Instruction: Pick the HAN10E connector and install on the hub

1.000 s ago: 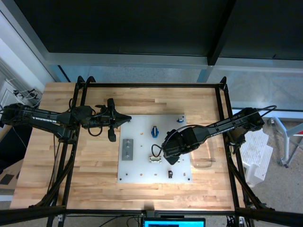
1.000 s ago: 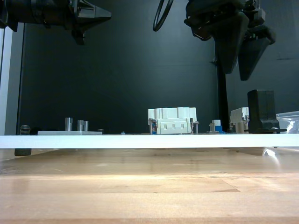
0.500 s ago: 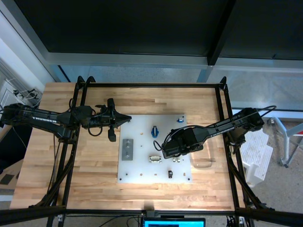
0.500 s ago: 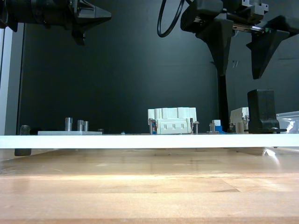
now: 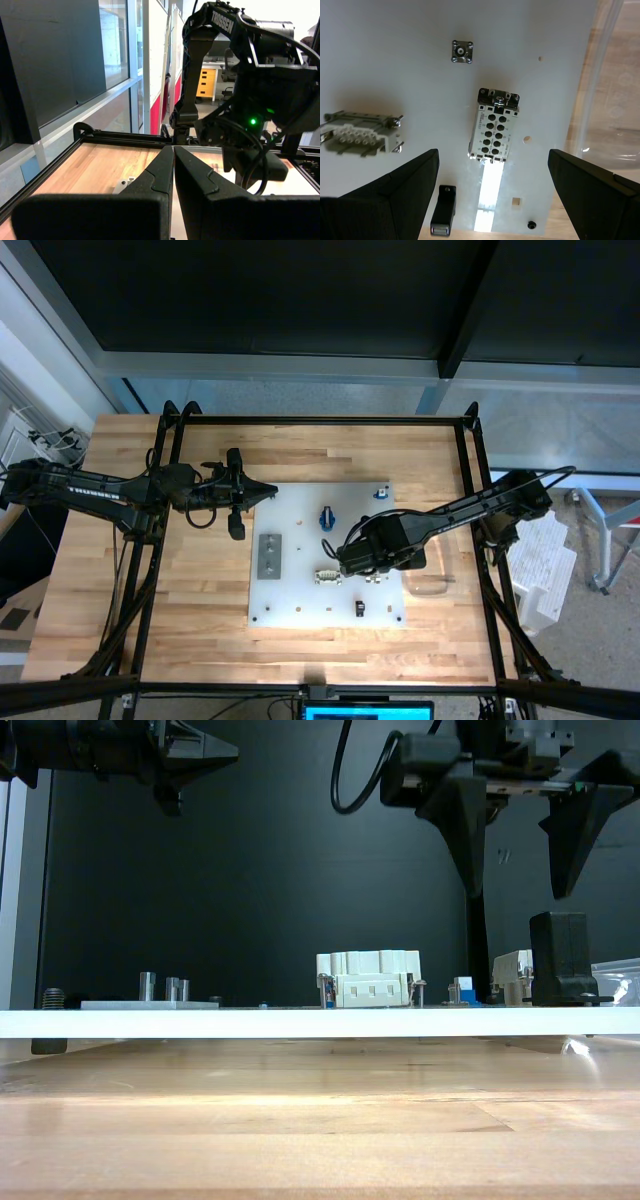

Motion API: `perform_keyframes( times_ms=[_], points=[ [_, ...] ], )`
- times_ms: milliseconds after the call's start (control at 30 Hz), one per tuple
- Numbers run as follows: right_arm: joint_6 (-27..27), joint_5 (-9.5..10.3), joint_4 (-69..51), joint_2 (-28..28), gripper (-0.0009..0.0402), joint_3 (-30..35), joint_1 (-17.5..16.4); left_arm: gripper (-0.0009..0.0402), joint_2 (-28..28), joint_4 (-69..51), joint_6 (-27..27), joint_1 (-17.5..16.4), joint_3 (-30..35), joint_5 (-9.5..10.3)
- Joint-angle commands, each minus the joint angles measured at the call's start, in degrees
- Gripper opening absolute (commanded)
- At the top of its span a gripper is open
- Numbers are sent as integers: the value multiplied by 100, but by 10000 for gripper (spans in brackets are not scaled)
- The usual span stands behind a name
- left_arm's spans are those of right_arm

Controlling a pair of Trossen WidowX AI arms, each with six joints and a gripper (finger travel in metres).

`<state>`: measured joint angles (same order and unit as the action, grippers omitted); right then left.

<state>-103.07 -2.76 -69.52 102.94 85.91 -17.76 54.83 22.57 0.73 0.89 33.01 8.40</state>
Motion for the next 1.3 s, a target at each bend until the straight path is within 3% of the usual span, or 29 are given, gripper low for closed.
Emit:
perform_keyframes(
  times_ms=[33,233,500,700,1300],
  points=[
    [-85,4,46,103,307,-20,0,1,2,2,0,-2,2,0],
    [-192,52,214,256,307,-140,0,1,2,2,0,-2,2,0],
    [-444,258,1215,260,306,-879,11,1,2,0,0,-2,2,0],
    [-455,225,1252,245,301,-1003,13,1,2,0,0,-2,2,0],
    [-461,190,1257,131,134,-1099,17,1,2,0,0,-2,2,0]
  ],
)
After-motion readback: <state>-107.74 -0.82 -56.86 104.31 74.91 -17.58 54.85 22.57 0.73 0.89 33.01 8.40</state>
